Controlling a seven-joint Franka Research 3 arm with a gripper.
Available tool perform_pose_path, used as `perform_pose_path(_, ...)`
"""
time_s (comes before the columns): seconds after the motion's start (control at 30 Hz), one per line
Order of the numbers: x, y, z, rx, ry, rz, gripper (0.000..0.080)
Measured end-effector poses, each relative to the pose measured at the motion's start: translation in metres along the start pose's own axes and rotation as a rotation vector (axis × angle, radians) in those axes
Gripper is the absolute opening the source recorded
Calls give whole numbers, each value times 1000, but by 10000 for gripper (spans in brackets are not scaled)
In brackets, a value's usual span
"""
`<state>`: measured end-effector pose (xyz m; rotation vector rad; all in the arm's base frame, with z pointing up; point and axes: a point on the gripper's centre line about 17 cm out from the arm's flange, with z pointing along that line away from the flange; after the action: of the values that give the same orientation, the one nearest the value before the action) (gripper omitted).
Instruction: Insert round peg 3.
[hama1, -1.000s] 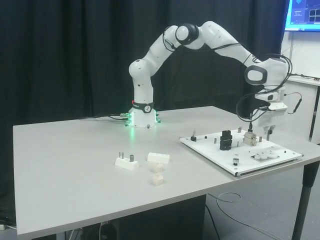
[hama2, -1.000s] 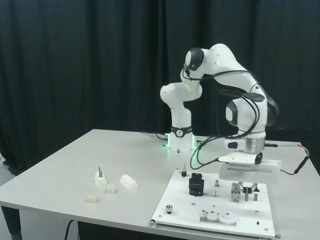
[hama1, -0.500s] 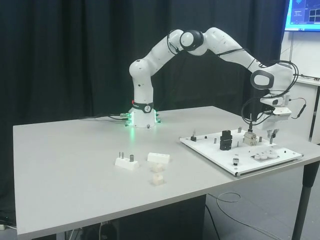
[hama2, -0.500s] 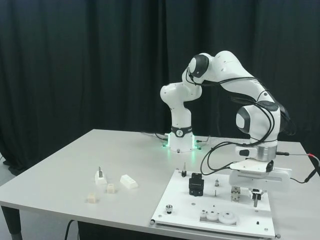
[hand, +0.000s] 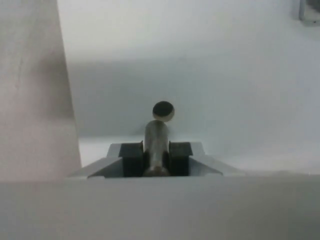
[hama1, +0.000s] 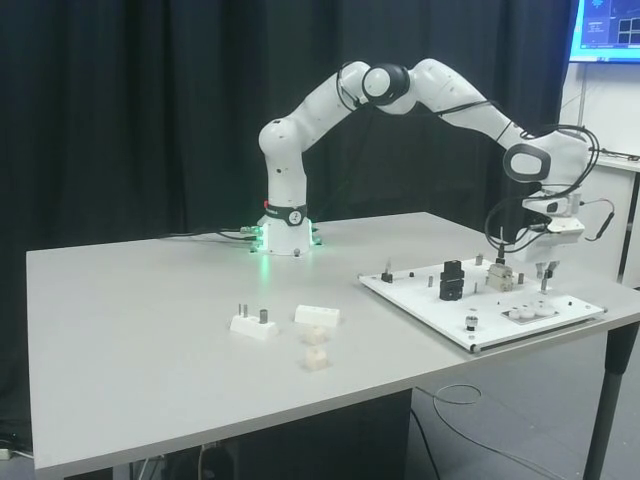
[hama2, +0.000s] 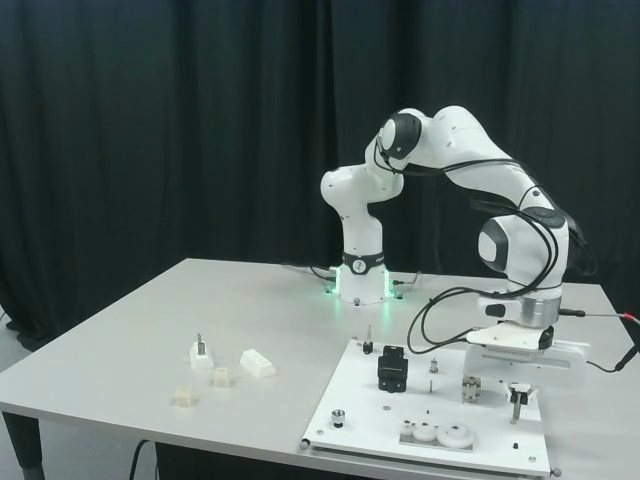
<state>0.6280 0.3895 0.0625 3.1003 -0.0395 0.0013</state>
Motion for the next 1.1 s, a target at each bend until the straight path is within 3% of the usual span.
perform_pose_path(1.1,7,1,5,-8,10,13,103)
